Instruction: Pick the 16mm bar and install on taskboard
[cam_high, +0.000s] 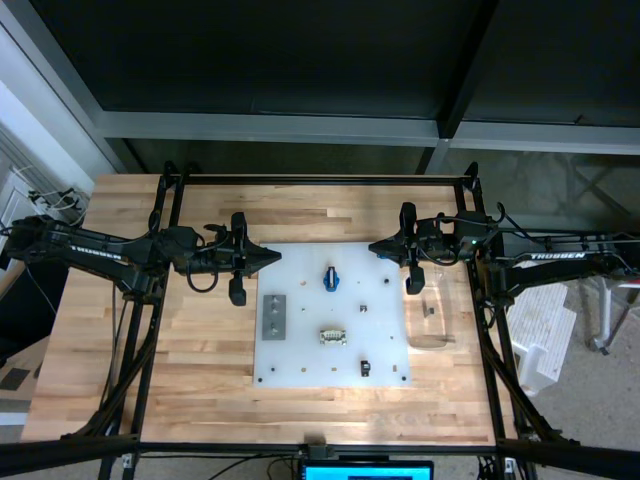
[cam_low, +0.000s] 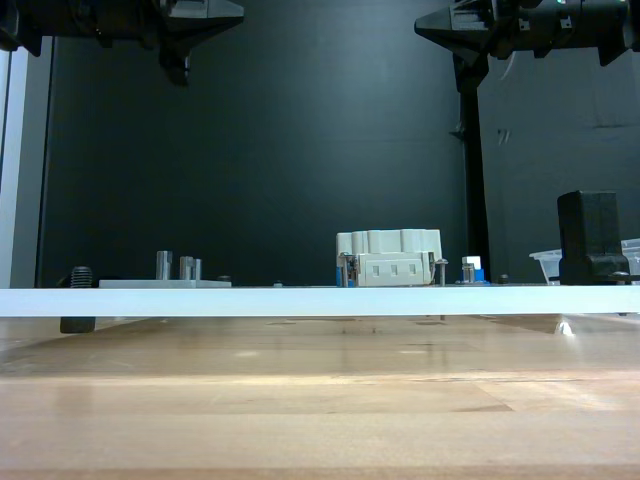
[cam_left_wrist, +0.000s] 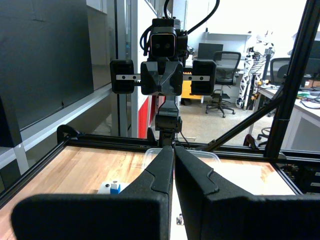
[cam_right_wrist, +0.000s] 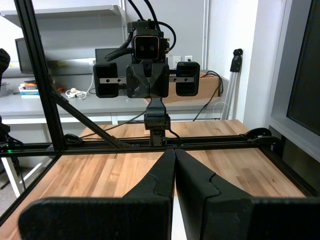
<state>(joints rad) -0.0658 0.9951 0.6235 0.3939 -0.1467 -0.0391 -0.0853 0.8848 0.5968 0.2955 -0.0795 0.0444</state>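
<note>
- The left claw (cam_high: 274, 258) and the right claw (cam_high: 374, 247) are held high over opposite edges of the taskboard (cam_high: 300, 362). Both are pressed fully shut with nothing gripped, seemingly parked so that the board is left unobstructed.
- The 16mm bar (cam_high: 428, 308) is judged to be the small dark piece lying free in the clear tray (cam_high: 428, 345), below the right claw and back toward its arm — little else can be made out.

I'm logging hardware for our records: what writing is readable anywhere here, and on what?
"TROSSEN": on the left arm, behind the left gripper above the board, left side.
"TROSSEN": on the right arm, behind the right gripper above its right side.
Screen at the near edge: unreadable.
16mm bar: cannot tell where it is.
</note>
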